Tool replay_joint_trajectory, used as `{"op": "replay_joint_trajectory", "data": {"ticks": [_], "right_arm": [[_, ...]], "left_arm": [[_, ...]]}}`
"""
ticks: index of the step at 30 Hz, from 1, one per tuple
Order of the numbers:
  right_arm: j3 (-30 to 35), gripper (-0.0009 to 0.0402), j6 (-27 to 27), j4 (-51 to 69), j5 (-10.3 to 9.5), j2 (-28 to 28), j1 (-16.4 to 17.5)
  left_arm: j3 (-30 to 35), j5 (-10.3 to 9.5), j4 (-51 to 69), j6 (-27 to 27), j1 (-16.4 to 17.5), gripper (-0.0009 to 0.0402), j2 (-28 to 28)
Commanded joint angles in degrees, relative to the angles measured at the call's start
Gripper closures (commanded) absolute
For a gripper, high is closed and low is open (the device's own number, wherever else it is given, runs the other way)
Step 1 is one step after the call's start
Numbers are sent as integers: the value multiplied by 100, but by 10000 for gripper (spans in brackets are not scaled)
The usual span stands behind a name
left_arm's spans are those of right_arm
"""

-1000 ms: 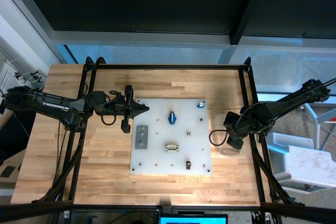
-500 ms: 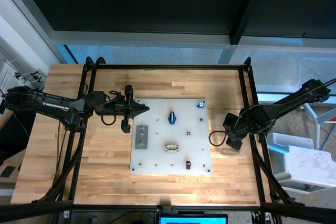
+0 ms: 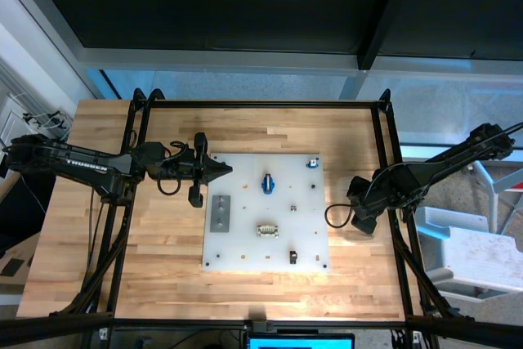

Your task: Pick the 16mm bar from the taskboard and place it in the container

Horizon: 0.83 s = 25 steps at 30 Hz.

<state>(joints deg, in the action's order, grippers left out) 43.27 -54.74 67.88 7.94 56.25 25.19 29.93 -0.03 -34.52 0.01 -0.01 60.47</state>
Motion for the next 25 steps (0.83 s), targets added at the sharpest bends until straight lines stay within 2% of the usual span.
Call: {"op": "replay_joint_trajectory", "data": {"ticks": [1,7,25], "right_arm": [[4,184,17,-4,7,4,2],[4,168,15,-9,2,4,2],[4,169,15,-162,2,4,2]], "left_arm": [[2,0,-2,0,2,393,2],[2,2,-2,0,0,393,2],[2,2,-2,0,2,393,2]]}}
